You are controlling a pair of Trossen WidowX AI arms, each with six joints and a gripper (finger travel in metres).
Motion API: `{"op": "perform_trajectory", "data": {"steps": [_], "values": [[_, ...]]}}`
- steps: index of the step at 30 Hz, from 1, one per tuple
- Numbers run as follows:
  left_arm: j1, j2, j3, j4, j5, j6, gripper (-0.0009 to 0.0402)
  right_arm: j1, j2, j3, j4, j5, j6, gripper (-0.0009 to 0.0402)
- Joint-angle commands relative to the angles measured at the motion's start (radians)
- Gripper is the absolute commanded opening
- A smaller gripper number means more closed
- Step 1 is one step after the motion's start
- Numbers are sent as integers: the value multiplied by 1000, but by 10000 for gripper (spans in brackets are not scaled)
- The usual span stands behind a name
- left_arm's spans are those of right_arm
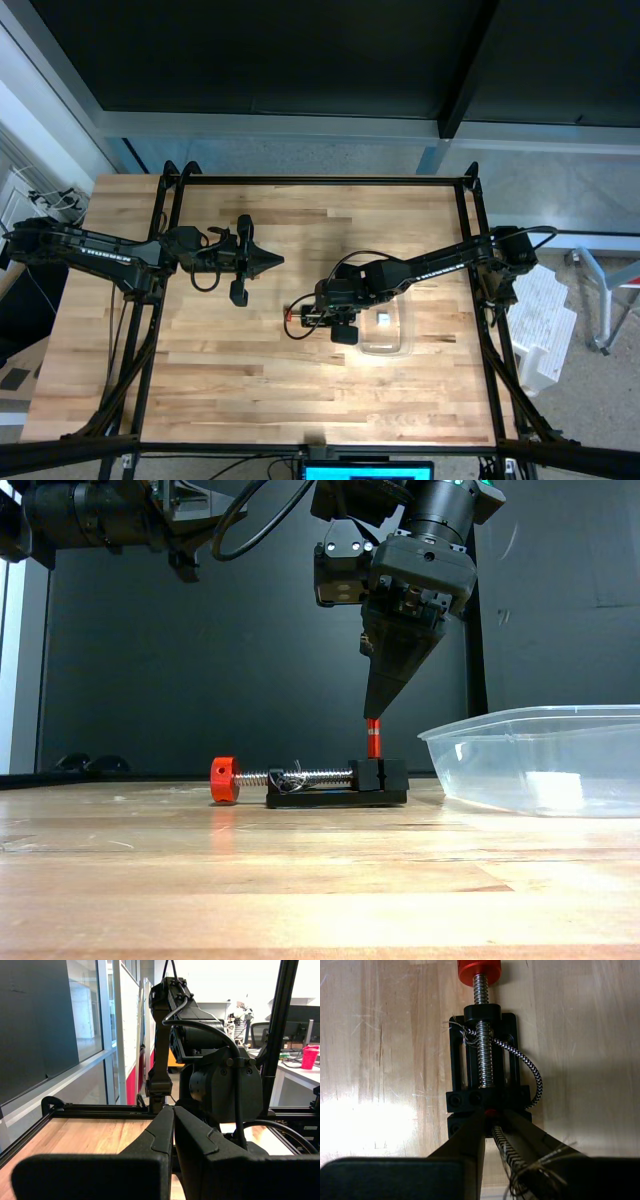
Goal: Pick the RCA connector and install on taskboard
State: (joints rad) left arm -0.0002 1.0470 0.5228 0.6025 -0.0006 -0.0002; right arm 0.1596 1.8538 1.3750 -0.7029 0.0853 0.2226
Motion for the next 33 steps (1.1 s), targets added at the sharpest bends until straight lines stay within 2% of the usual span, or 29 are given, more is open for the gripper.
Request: {"op": "perform_trajectory", "data": {"steps": [1, 9, 15, 26, 33], "values": [[0, 0, 0, 0, 0, 0, 0, 0, -10, 2, 5, 2, 0, 84], [0, 0, 0, 0, 0, 0, 0, 0, -39, 2, -2, 1, 0, 138], [0, 0, 0, 0, 0, 0, 0, 3, -91, 2, -63, 0, 0, 159], [0, 0, 0, 0, 0, 0, 0, 11, -206, -7, -133, 0, -1, 147], [0, 0, 0, 0, 0, 0, 0, 11, -224, -19, -141, 0, -4, 137]]}}
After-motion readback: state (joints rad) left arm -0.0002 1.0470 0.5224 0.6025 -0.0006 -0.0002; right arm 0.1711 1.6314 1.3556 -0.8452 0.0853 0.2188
